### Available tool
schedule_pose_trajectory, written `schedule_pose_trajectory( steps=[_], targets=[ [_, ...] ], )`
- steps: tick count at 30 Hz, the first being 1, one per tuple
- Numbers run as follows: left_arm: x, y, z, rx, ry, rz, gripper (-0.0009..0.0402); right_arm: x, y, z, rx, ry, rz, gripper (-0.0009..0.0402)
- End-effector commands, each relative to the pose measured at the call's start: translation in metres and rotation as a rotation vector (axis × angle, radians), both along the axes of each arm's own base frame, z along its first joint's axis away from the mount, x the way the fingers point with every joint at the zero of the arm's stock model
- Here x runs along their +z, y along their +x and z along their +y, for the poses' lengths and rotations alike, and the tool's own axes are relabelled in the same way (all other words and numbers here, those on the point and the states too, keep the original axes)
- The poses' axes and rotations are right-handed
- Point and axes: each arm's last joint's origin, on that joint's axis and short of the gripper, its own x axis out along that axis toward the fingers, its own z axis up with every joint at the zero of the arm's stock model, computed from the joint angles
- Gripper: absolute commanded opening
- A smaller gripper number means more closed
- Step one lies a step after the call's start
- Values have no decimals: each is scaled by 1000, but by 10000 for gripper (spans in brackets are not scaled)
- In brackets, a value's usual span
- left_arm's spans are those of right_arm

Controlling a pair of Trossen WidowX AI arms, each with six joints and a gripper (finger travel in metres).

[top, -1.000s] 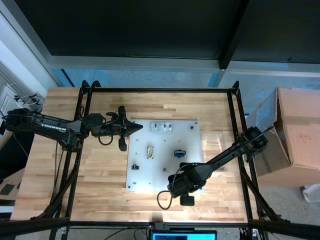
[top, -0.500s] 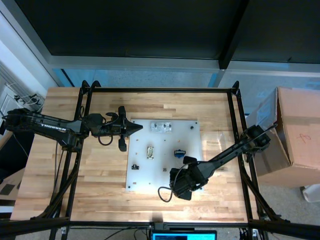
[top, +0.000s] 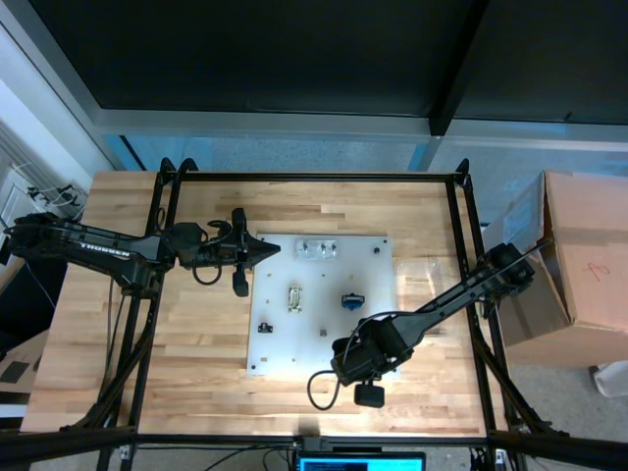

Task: Unfasten the M12 nut and place it in the container

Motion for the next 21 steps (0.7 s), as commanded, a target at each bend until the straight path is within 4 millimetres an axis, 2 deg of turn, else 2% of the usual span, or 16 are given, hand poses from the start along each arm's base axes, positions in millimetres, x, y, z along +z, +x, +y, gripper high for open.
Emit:
schedule_pose_trajectory(
  steps=[1, 11, 21],
  targets=[
    [0, 0, 0, 0, 0, 0, 0, -10, 3, 0, 18, -21, 16, 0],
    [0, 0, 0, 0, 0, 0, 0, -35, 8, 2, 54, -58, 55, 0],
    [0, 0, 0, 0, 0, -1, 0, -37, 9, -1, 52, -108, 34, 0]
  ],
)
